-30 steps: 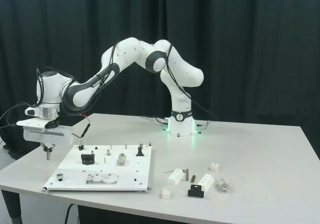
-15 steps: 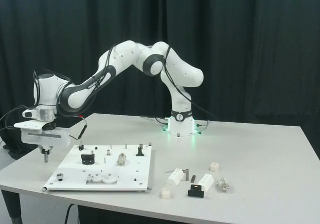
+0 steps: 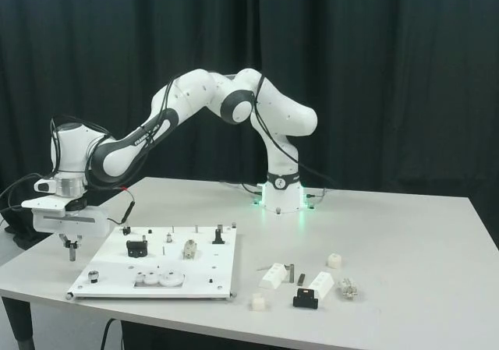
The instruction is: Place round peg 4.
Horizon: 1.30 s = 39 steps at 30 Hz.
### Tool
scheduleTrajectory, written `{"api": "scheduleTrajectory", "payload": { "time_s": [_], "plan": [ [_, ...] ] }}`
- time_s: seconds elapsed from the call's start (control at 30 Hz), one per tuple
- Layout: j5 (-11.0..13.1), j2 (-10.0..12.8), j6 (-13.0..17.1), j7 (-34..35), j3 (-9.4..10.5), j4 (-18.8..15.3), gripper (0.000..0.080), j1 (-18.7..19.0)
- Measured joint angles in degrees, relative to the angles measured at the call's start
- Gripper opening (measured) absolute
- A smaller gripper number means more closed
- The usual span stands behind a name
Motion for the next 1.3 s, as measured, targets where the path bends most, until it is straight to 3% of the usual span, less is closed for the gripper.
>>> {"api": "scheduleTrajectory", "payload": {
  "time_s": [0.47, 1.13, 1.17, 1.3],
  "plan": [
    [1.6, 2.9, -1.5, -0.7, 0.00, 3.2, 0.0139, -0.6],
    [2.8, 5.1, -2.0, -1.1, -0.01, 5.5, 0.0139, -0.7],
    [2.8, 5.1, -2.1, -1.1, -0.04, 5.6, 0.0279, -0.7],
    [2.8, 5.1, -2.8, -1.1, -0.24, 6.4, 0.0279, -0.7]
  ]
}}
